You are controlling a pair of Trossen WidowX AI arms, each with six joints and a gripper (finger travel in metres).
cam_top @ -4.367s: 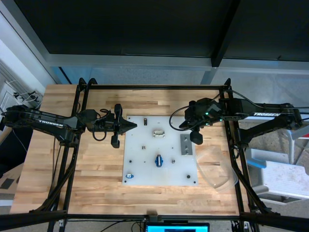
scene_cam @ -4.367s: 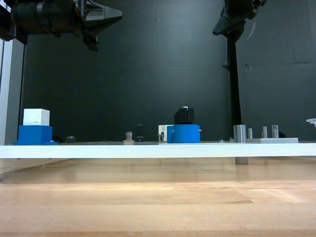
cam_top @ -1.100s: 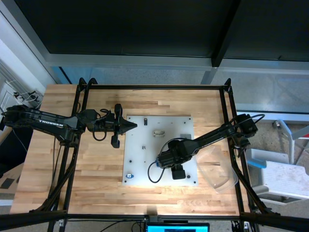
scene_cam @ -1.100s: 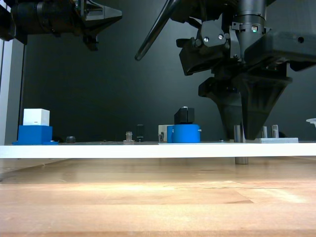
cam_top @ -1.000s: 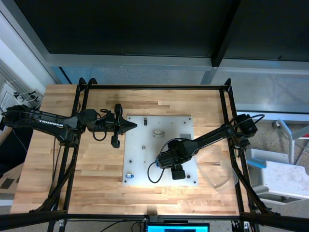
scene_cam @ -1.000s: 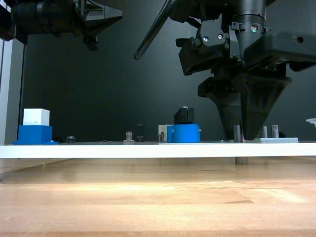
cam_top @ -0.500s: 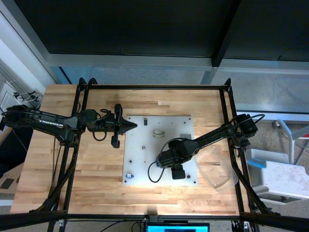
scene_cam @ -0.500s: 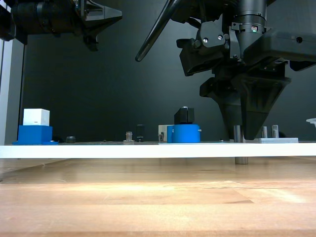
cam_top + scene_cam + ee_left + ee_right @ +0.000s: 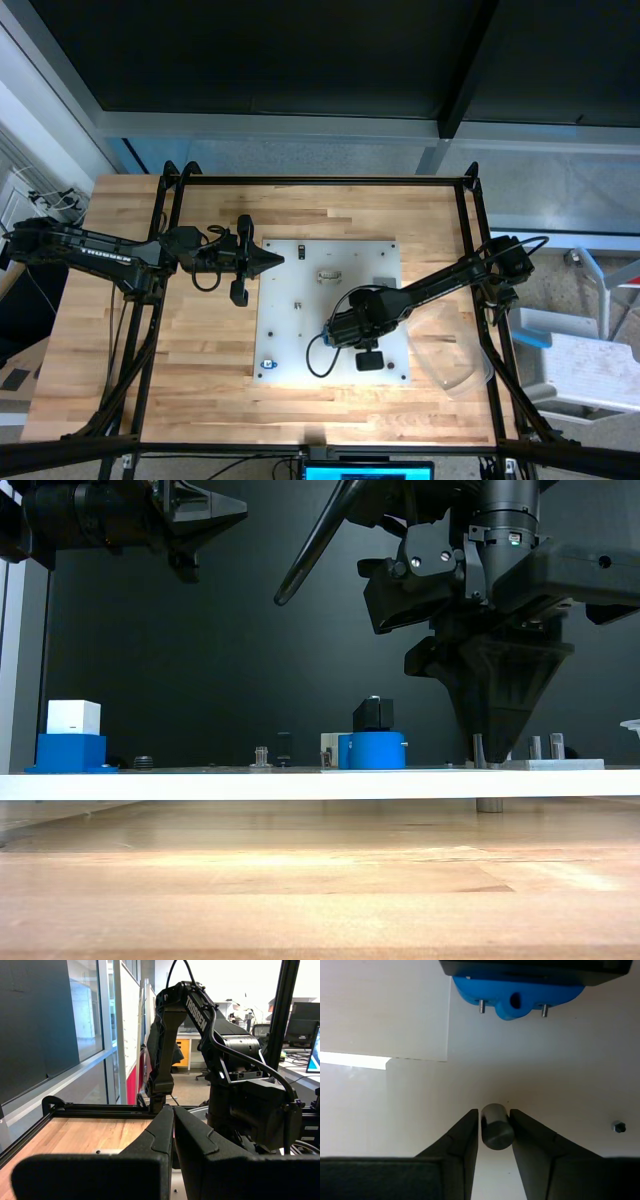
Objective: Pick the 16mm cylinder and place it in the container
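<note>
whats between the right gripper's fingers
The cylinder, in the right wrist view; the right gripper grips it on the board. The left gripper hangs shut by the board's left edge.

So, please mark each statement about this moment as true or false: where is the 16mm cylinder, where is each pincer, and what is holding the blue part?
1. The 16mm cylinder stands between the fingers of the right pincer. True.
2. The cylinder lies inside the container. False: it stands on the white board, and the container sits apart, past the board's right edge.
3. The left pincer is shut and hangs high above the table, to the left of the board. True.
4. The left pincer holds the blue part. False: the blue part stands on the board and no pincer grips it.
</note>
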